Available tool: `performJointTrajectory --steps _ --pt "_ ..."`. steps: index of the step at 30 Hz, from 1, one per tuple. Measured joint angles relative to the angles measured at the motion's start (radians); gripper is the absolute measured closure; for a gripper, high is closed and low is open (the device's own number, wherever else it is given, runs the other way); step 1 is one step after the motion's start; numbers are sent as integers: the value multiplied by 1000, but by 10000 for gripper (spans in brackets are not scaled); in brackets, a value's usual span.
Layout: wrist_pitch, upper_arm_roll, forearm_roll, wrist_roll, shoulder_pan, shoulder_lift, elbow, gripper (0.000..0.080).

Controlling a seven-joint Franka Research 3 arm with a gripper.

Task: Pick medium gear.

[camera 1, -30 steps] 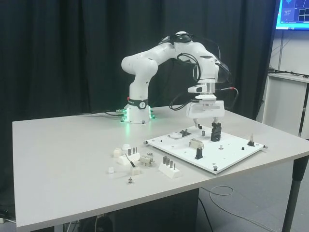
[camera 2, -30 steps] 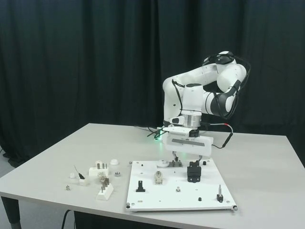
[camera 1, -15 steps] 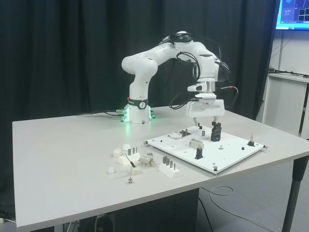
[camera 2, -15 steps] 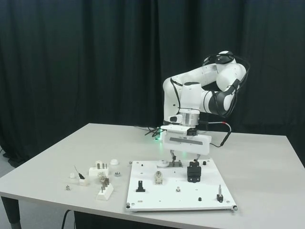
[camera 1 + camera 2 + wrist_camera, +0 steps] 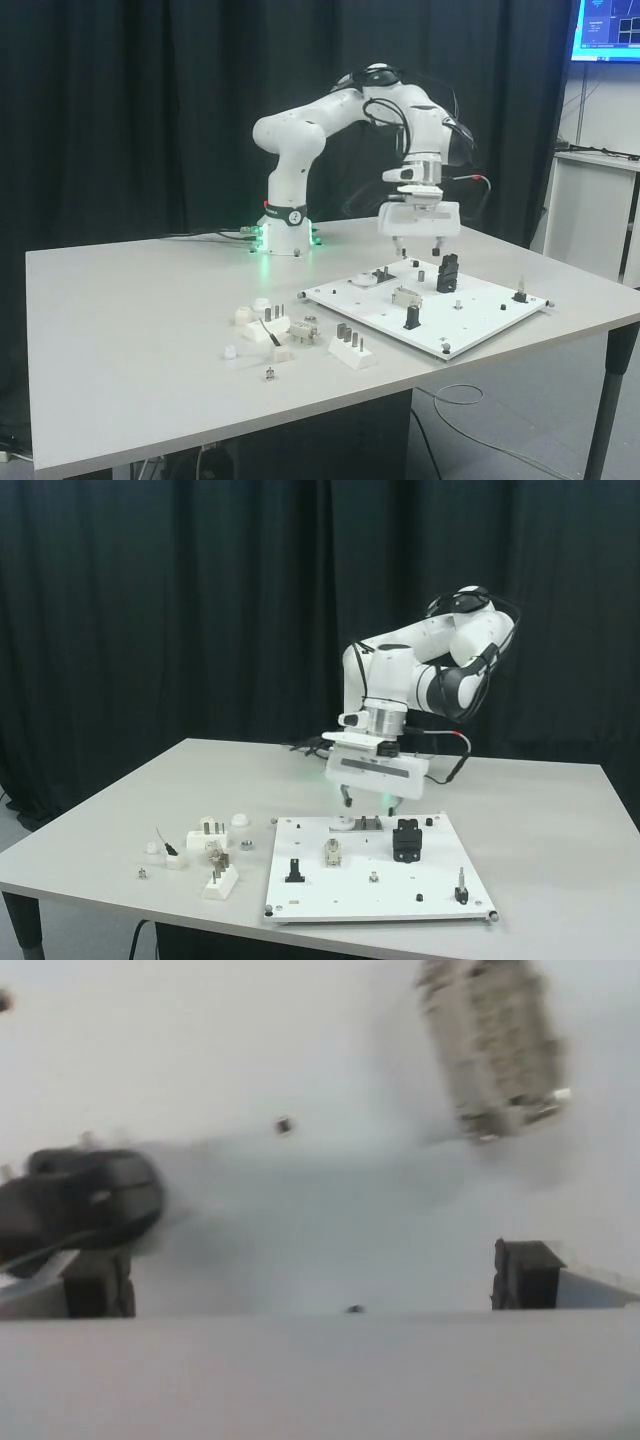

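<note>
Fingers (image 5: 367, 803) apart, empty, above white board (image 5: 378, 892), far edge.

Both room views are evenly lit from above; the grey table (image 5: 130, 300) is bright against black curtains (image 5: 150, 610). Soft, short shadows are cast under the small parts. A green glow is seen at the arm's base (image 5: 283, 238). The wrist view is heavily blurred; the white board (image 5: 330, 1210) is washed out by glare.
</note>
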Motion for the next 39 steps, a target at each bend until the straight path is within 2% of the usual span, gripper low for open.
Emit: performJointTrajectory --steps 9,21,28,39 --pt "0 -18 -48 -21 -68 0 -4 3" --pt "0 -23 -54 -127 -182 0 -42 3" --pt "-2 -20 -41 -171 -249 0 -60 3" --pt "-2 -8 17 -227 -363 0 -80 3"
